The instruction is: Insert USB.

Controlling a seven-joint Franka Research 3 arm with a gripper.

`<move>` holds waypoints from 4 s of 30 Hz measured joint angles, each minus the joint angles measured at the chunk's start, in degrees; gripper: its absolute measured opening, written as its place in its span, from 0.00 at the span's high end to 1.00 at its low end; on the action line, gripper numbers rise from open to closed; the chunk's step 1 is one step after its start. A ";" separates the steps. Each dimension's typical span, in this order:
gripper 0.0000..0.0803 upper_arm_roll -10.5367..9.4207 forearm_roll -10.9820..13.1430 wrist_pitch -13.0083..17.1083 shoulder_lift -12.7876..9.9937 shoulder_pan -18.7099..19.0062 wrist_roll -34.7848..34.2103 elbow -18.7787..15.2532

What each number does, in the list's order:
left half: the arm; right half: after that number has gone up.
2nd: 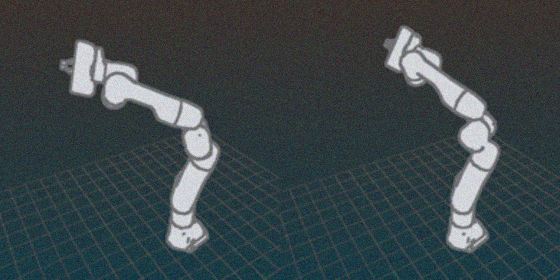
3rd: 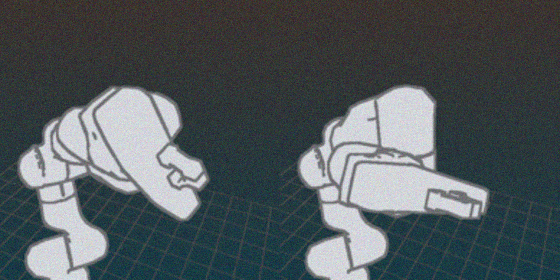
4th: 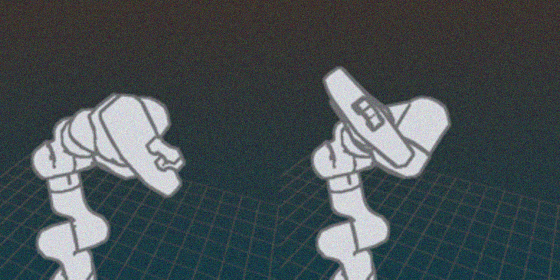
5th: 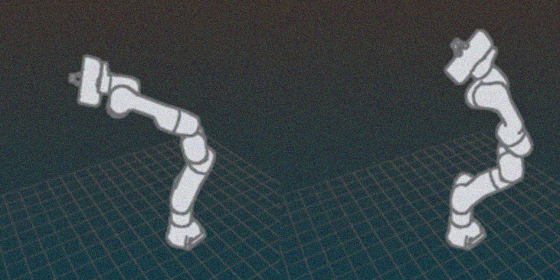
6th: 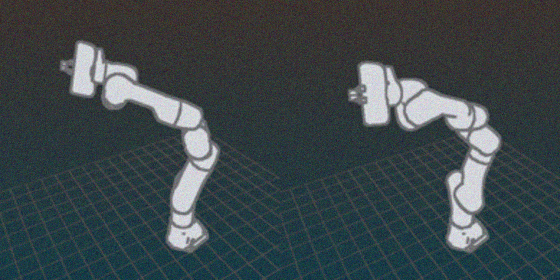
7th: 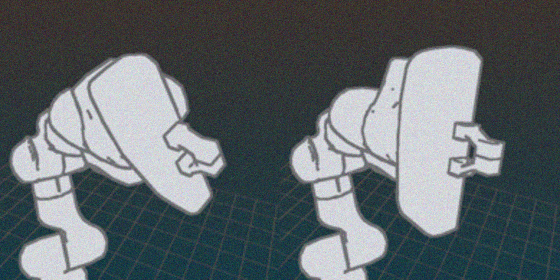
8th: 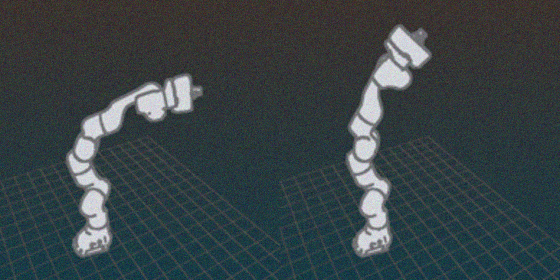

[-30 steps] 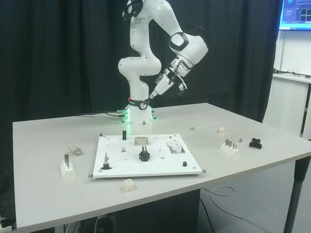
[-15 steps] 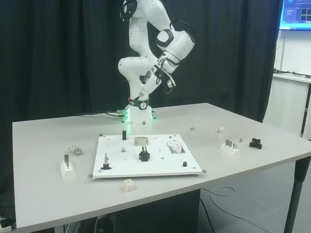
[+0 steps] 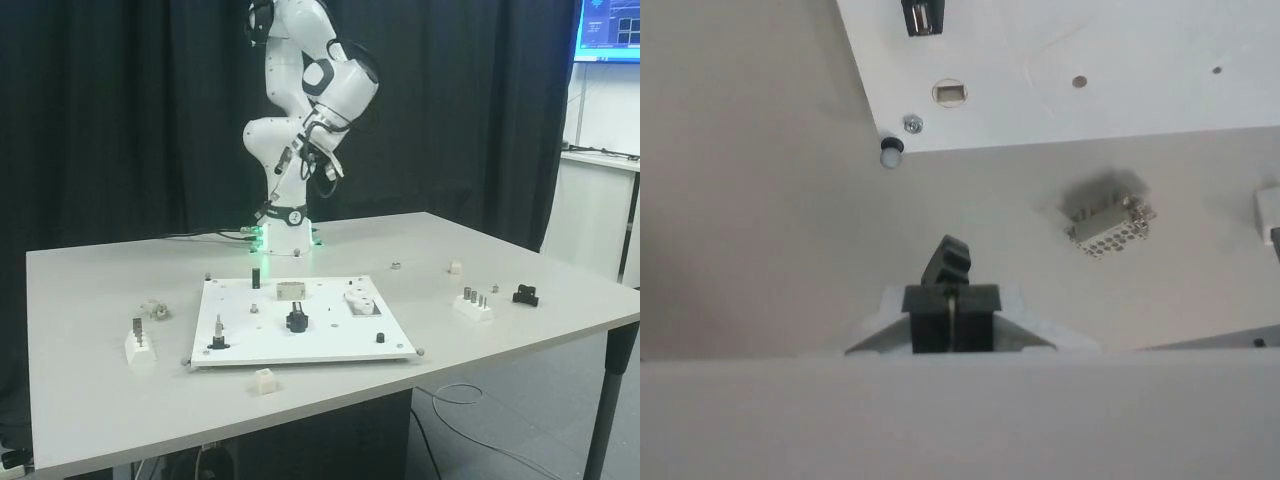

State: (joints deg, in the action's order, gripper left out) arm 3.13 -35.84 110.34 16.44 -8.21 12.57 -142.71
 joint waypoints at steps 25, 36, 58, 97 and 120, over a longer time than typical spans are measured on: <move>0.99 9.03 6.12 4.69 0.81 0.00 26.78 -0.24; 0.99 10.92 10.08 5.16 2.09 0.00 33.52 -0.59; 0.99 14.17 13.20 5.16 3.89 0.00 40.39 -1.15; 0.99 18.53 20.87 14.11 -2.22 0.00 53.28 -1.40; 0.99 21.03 27.38 18.17 -6.63 0.00 63.59 -1.40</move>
State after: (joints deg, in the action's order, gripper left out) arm 24.16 -8.45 128.51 9.81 -8.22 76.16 -144.12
